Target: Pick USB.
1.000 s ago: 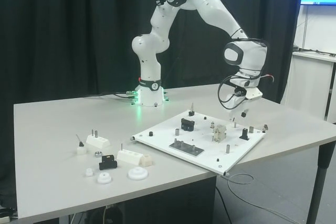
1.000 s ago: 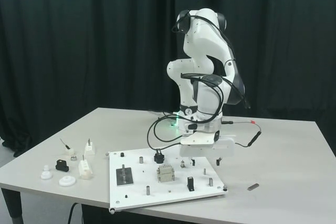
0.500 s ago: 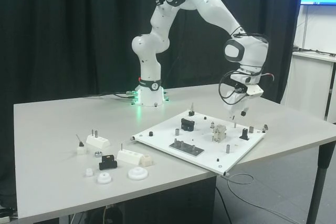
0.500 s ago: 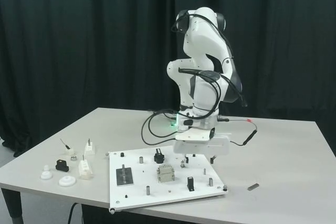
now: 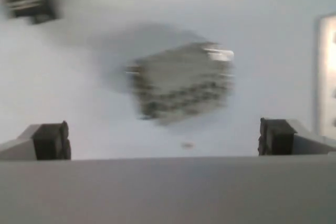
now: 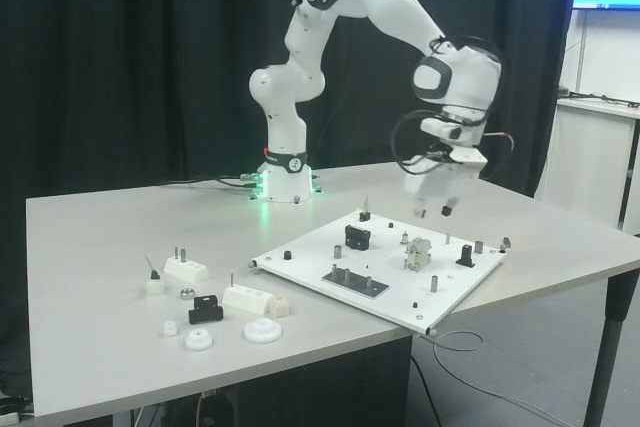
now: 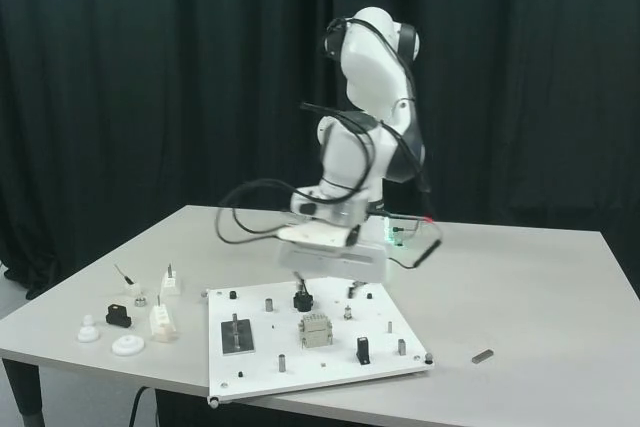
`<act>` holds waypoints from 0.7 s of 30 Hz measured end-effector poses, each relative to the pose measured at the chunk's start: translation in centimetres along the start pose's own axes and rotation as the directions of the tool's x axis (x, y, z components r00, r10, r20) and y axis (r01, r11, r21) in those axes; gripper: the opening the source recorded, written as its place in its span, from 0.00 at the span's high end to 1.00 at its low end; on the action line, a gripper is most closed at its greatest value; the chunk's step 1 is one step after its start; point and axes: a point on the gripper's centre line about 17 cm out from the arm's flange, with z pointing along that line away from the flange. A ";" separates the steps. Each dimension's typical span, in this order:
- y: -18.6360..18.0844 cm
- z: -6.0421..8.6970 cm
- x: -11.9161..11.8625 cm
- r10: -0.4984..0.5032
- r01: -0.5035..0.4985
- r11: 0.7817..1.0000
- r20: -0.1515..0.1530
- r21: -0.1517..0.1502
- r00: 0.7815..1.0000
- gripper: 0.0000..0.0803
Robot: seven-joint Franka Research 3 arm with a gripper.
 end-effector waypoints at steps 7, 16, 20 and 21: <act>6.9 -0.8 -0.6 0.081 -0.081 0.996 0.005 -0.026 0.997 0.00; 15.0 -0.6 -2.4 0.128 -0.127 0.991 0.015 -0.045 0.992 0.00; 18.3 -0.2 -3.5 0.135 -0.134 0.990 0.021 -0.042 0.991 0.00; 19.1 -0.1 -3.8 0.137 -0.136 0.990 0.022 -0.041 0.990 0.00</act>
